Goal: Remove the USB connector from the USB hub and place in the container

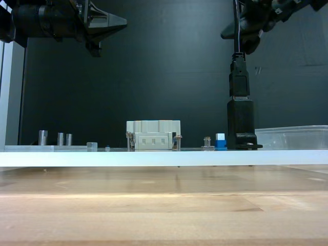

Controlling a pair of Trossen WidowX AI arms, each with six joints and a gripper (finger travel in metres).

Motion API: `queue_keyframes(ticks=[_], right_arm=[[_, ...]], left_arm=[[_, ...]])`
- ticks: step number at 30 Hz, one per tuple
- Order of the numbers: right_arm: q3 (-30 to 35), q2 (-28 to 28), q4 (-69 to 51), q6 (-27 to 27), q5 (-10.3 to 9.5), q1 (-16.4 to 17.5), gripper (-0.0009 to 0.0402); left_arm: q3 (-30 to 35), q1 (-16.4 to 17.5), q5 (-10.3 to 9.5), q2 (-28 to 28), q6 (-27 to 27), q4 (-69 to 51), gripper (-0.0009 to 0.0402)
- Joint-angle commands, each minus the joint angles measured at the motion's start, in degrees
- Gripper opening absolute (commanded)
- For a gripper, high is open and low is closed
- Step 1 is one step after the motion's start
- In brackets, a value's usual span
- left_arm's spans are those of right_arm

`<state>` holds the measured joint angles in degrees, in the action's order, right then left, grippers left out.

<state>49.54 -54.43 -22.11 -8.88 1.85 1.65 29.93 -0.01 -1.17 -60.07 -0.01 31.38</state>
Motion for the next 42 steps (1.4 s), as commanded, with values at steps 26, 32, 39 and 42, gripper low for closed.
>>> queue_keyframes(ticks=[26,32,39,42], right_arm=[[13.1,-14.6,-22.5,-13.2,6.23,18.1,0.0],[18.1,-19.6,-25.2,-14.5,7.87,20.8,0.0],[20.3,-23.3,-25.6,-16.9,8.11,23.9,0.0],[20.4,-24.9,-25.2,-17.9,9.16,25.6,0.0]], left_arm=[[0.0,0.0,0.02,0.0,0.0,0.0,0.0001],[0.0,0.0,0.02,0.0,0.0,0.0,0.0001],[0.0,0.0,0.02,0.0,0.0,0.0,0.0001],[0.0,0.0,0.02,0.0,0.0,0.0,0.0001]])
